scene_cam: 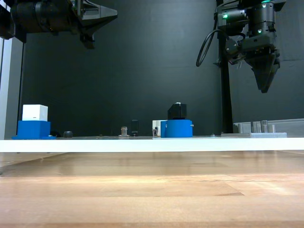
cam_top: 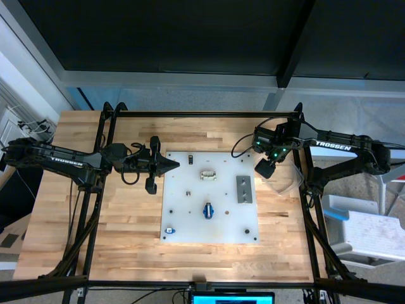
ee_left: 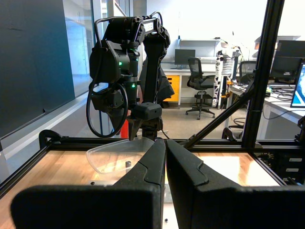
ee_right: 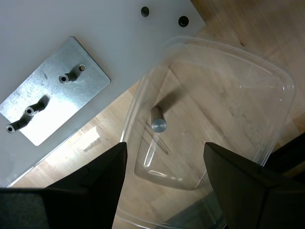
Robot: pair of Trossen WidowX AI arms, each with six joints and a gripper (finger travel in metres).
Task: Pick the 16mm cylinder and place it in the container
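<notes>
16mm cylinder (ee_right: 158, 123) resting on the floor of the container (ee_right: 274, 95), beside the white board's (cam_top: 190, 215) right edge — right gripper (ee_right: 164, 160) hanging above it, fingers apart and empty — left gripper (cam_top: 174, 163) raised over the board's left edge, fingers pressed together.
</notes>
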